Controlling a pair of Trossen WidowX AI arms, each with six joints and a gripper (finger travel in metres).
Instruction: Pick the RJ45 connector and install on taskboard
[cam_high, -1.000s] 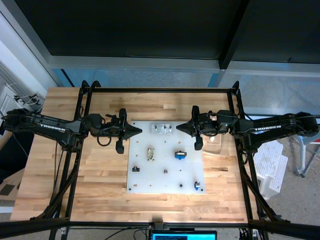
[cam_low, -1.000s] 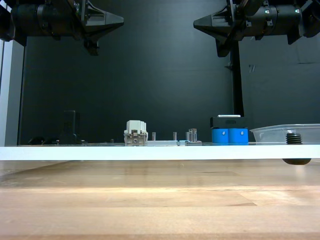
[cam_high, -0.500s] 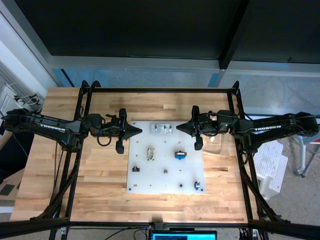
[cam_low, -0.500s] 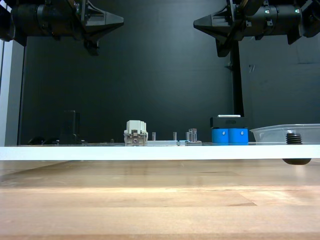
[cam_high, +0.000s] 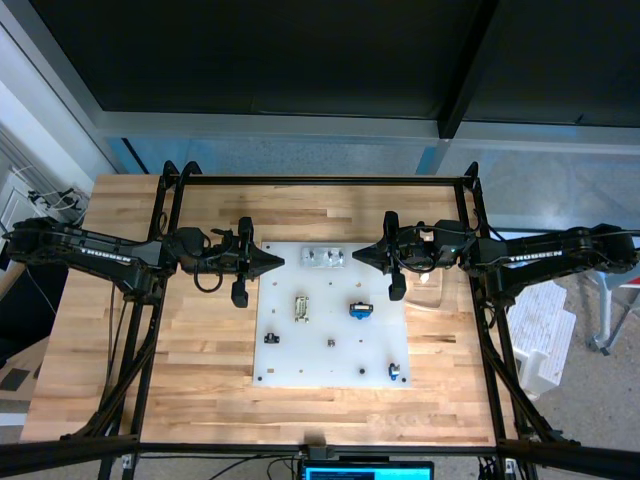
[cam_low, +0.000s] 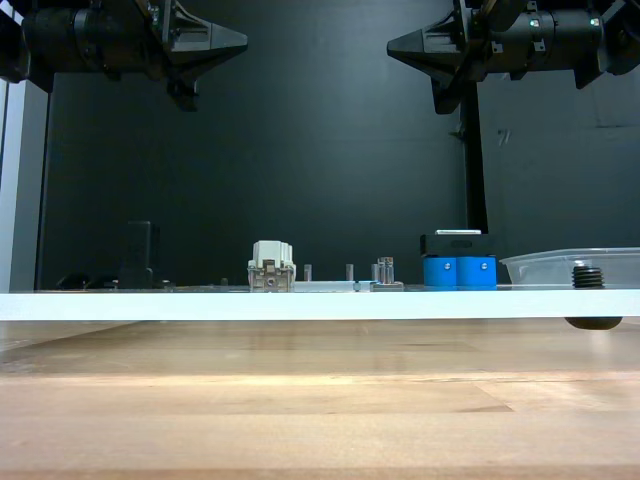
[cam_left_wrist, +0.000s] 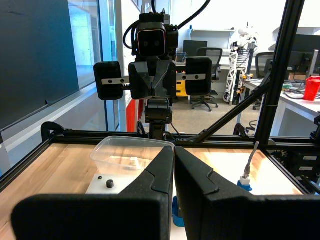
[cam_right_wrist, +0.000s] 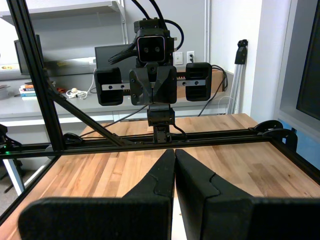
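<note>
The white taskboard (cam_high: 300, 362) lies flat mid-table, carrying a silvery block (cam_high: 326, 258), a beige fitting (cam_high: 300, 307), two blue fittings (cam_high: 361, 310) (cam_high: 396, 373) and small black ones. My left gripper (cam_high: 280, 262) hovers shut over the board's far-left corner, high above it (cam_low: 245, 42). Facing it, my right gripper (cam_high: 356, 256) hangs shut over the far-right part (cam_low: 390, 45). Both hold nothing. A small pale piece (cam_left_wrist: 132, 161) lies in a clear tub (cam_high: 428, 290); I cannot tell whether it is the RJ45 connector.
A black frame (cam_high: 320, 181) runs around the wooden tabletop (cam_high: 180, 360). The clear tub sits just off the board's right edge, under the right arm. A laptop edge (cam_high: 368, 468) shows at the near side. Each wrist view shows the opposite arm's gripper head-on.
</note>
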